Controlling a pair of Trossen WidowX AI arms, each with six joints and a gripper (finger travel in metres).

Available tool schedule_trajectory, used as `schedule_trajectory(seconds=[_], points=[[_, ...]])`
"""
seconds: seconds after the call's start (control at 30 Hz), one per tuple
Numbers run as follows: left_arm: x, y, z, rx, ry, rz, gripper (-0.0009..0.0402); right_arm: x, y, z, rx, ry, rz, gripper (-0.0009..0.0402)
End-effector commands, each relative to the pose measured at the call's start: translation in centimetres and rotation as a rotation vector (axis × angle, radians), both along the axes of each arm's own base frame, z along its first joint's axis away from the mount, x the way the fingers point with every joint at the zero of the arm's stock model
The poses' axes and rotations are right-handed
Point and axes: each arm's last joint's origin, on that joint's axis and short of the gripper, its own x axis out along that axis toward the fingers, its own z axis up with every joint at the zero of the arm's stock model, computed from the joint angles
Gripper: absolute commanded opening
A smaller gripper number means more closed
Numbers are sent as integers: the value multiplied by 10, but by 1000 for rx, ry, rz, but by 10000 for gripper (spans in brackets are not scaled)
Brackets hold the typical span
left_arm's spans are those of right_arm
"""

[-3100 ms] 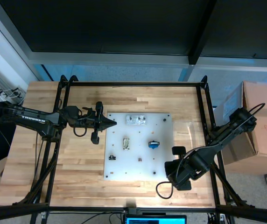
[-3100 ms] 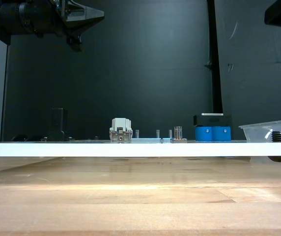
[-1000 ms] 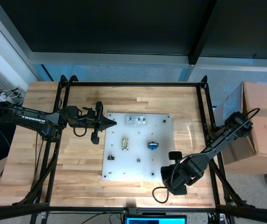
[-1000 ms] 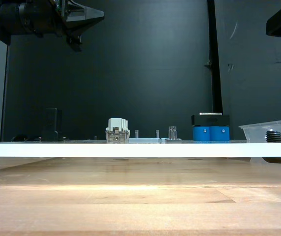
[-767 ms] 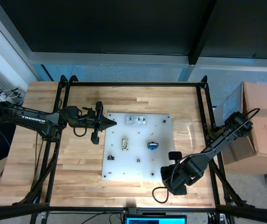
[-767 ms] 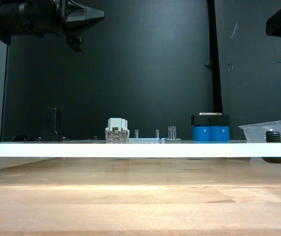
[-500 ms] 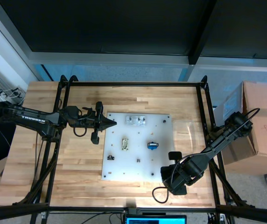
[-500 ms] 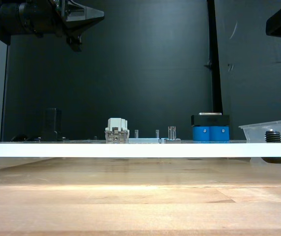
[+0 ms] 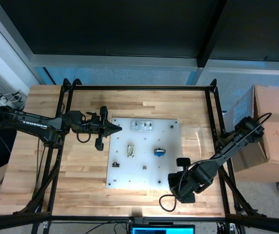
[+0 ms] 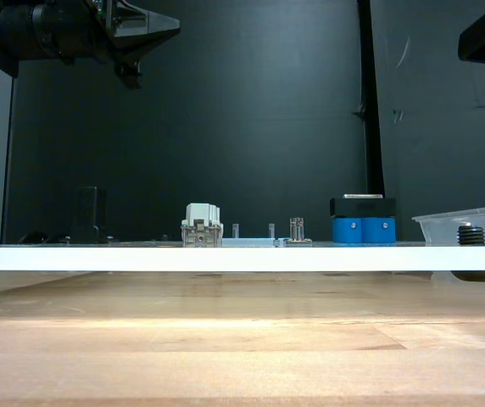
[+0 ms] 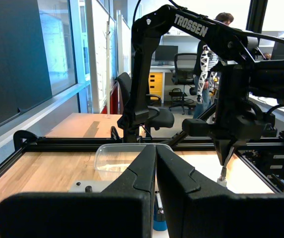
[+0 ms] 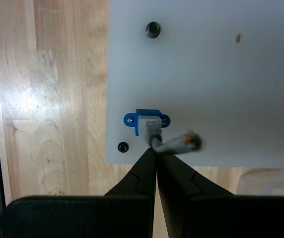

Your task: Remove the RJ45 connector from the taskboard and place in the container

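Plainly, the right gripper (image 12: 155, 150) clamps the RJ45 connector (image 12: 150, 125) by its cable, plug seated at the taskboard's (image 12: 216, 74) five-o'clock corner beside a screw (image 12: 123, 147). The left gripper (image 9: 116, 128), jaws together, hovers at nine o'clock; the container (image 10: 436, 227) sits at three.

The light wooden bench (image 10: 242, 356) fills the foreground. The flat white taskboard (image 10: 98, 257) lies on it, seen edge-on as a level band. Above the band, left to right, stand:
- a small black block (image 10: 92, 212)
- a grey-white connector housing (image 10: 202, 227)
- a short metal post (image 10: 297, 229)
- a blue block with a black cap (image 10: 363, 222)

The clear plastic container (image 10: 442, 222) sits at the far right, and a black ribbed cylinder (image 10: 472, 235) shows through its wall. The left end effector (image 10: 175, 30) hangs high at the upper left, pointing right.
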Motion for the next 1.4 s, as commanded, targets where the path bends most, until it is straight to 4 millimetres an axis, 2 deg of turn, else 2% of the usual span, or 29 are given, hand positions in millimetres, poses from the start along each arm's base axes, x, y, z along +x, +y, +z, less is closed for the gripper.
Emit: schedule_trajectory(seconds=[0.03, 0.33, 0.53, 0.63, 1.03, 1.2, 1.4], points=[[0, 0, 0, 0, 0, 0, 0, -3, -2, 7, 15, -13, -1, 1], [0, 0, 0, 0, 0, 0, 0, -10, -8, 21, 36, -28, -20, 24], [0, 0, 0, 0, 0, 0, 0, -13, -11, 45, 0, -6, -34, 43], [0, 0, 0, 0, 0, 0, 0, -13, -11, 51, 8, -10, -43, 57], [0, 0, 0, 0, 0, 0, 0, -14, -12, 40, -6, 10, -72, 179], [0, 0, 0, 0, 0, 0, 0, -13, -12, 37, -16, -15, -80, 192], [0, 0, 0, 0, 0, 0, 0, -9, -7, 15, -19, -9, -76, 193]])
